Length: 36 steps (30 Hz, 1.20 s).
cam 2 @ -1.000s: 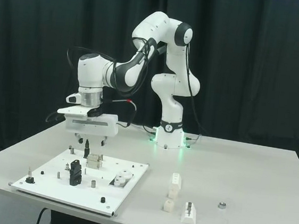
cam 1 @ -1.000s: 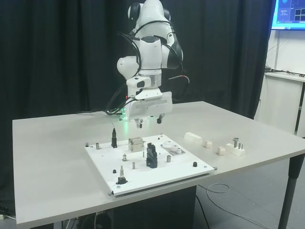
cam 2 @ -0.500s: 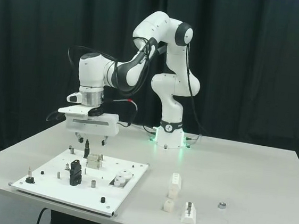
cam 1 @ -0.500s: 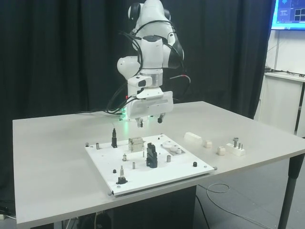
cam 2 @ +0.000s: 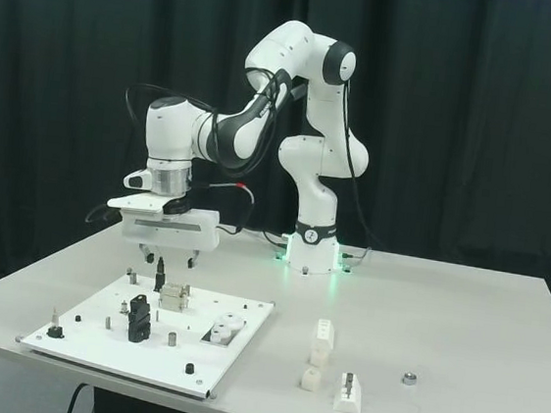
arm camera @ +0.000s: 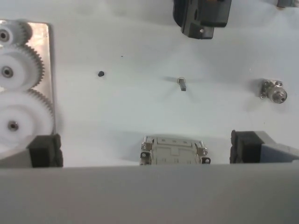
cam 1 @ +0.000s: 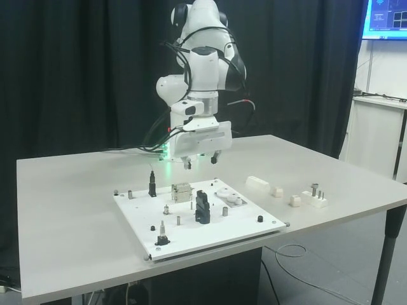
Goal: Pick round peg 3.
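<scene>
Above the white board (cam 1: 210, 219), the claw (cam 1: 199, 164), open and empty, has risen slightly.

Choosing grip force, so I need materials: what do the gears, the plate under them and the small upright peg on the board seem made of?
Gears: matte white, probably plastic, with moulded-looking teeth. Plate under them: grey, faintly shiny, likely bare metal. Small upright peg: grey with a bright glint, probably steel, though that is uncertain.

One board (cam 1: 241, 227) lies on the bench (cam 1: 70, 210). Three white gears (arm camera: 18, 121) show in the wrist view. Beside the board, four white blocks (cam 2: 323, 332) and one small ring (cam 2: 409, 379) rest.
</scene>
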{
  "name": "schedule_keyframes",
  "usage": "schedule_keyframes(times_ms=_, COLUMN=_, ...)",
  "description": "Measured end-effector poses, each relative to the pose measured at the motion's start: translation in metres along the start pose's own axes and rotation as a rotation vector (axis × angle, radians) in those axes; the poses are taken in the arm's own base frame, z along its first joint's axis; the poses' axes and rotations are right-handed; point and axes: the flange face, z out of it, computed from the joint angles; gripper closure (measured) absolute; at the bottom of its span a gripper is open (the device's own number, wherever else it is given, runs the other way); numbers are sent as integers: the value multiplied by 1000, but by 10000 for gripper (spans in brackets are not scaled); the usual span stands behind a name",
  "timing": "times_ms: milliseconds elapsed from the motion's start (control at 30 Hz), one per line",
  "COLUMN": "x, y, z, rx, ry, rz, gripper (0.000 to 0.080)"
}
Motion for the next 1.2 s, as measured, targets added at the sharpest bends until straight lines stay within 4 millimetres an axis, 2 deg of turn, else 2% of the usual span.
schedule_keyframes(times_ms=333, x=-2, y=-5, z=-2, rx=-2, ry=-10, rz=-7, gripper=3)
schedule_keyframes(times_ms=533, x=-7, y=-16, z=-3, rx=-1, ry=-21, rz=-7, gripper=3)
schedule_keyframes(times_ms=900, x=-26, y=-57, z=-7, rx=7, ry=-27, rz=18, gripper=3)
schedule_keyframes(times_ms=1200, x=-50, y=-103, z=-7, rx=24, ry=-26, rz=21, gripper=3)
